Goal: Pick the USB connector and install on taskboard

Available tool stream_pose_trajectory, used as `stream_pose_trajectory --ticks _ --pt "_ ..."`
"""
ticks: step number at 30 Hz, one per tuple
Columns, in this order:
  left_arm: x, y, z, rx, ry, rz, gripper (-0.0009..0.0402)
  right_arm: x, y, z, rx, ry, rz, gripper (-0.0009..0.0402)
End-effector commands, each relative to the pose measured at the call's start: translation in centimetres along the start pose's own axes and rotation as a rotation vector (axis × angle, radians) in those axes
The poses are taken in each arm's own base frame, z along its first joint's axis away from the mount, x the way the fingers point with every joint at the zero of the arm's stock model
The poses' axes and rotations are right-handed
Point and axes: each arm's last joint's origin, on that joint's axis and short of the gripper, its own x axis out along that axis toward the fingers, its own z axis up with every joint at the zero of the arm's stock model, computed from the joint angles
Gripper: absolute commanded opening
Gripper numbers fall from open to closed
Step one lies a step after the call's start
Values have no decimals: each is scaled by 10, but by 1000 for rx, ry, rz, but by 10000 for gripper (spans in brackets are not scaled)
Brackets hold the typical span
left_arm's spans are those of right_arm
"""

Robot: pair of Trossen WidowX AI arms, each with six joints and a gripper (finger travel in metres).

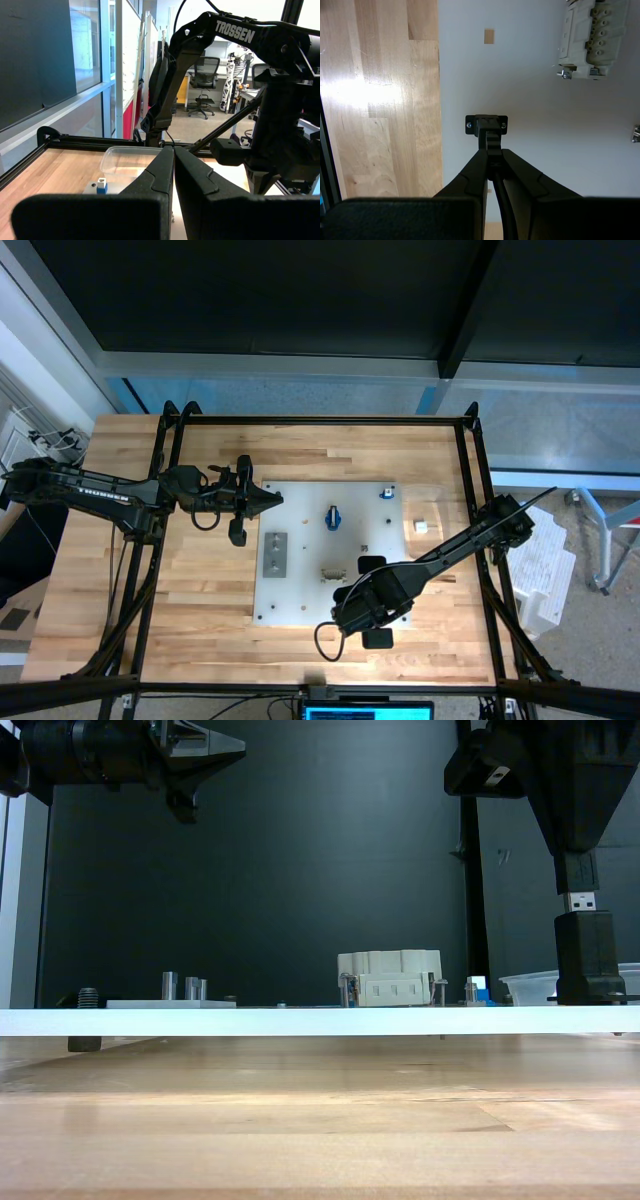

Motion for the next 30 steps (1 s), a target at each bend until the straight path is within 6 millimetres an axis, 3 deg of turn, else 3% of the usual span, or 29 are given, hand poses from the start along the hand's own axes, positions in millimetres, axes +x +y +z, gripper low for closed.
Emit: stream_pose_trajectory --ticks 1,16,30 --pt "0 0 0 0 0 0 0 -1 0 1 0 -6 4 0" --pt "0 0 0 0 0 0 0 5 0 -1 -9 -1 2 0" --pt "0 0 0 0 0 0 0 23 0 -6 -16 28 1 0"
